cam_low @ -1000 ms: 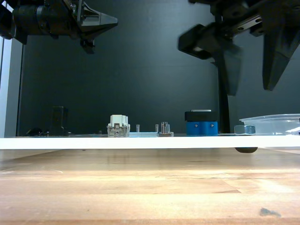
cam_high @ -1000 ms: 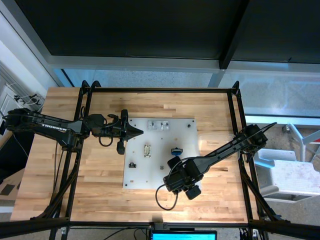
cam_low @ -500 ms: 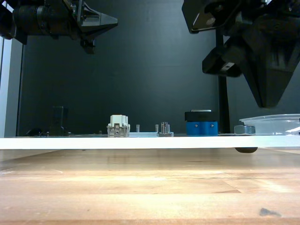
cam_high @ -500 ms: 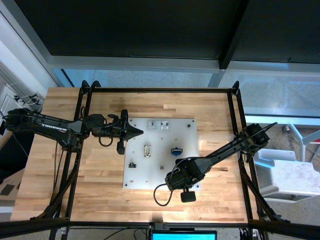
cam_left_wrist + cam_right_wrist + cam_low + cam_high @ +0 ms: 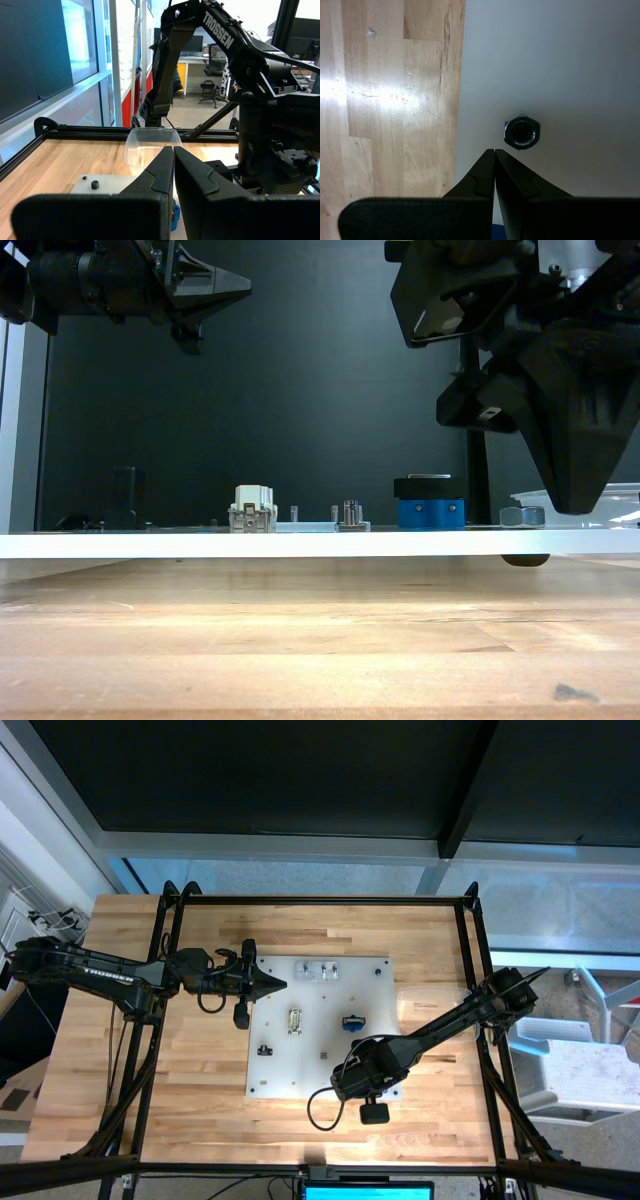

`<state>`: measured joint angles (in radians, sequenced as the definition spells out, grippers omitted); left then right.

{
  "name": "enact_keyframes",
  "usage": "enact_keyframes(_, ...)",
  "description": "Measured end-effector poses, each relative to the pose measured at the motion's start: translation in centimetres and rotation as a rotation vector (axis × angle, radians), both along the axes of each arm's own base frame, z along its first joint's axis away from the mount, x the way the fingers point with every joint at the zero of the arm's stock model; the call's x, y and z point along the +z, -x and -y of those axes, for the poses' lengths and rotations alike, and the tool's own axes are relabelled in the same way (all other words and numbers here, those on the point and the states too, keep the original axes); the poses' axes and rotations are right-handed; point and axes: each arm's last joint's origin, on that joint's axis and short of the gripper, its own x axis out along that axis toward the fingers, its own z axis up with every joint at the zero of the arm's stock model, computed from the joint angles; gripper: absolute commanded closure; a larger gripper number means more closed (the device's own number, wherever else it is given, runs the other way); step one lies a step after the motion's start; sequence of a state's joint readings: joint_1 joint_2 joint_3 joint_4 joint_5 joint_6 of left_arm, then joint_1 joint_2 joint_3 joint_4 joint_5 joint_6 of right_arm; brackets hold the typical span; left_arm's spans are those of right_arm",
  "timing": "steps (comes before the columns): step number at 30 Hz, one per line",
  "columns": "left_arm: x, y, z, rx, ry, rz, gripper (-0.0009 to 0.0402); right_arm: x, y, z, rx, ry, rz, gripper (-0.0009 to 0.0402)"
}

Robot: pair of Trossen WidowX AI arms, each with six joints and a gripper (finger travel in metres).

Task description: Unfasten the M12 fastener and place in the container

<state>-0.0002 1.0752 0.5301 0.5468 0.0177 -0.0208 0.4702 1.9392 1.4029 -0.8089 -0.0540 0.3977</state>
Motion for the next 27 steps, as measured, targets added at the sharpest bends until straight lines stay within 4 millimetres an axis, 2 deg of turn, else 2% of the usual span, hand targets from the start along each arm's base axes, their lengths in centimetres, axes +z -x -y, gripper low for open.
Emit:
enact_keyframes(12,0.0,0.0,0.0,0.000,0.000,0.000,0.0393,-0.3,0.0,0.2,-0.007,0.018,0.014,0.0393)
enact_keyframes(19,0.0,0.0,0.0,0.000,0.000,-0.001,0.0393,0.6,0.3,1.4,-0.149,0.285,0.100,0.0393)
enact_keyframes(27,0.0,0.0,0.0,0.000,0.000,0.000,0.0393,1.0,0.6,1.2,-0.135,0.193,0.058,0.0393)
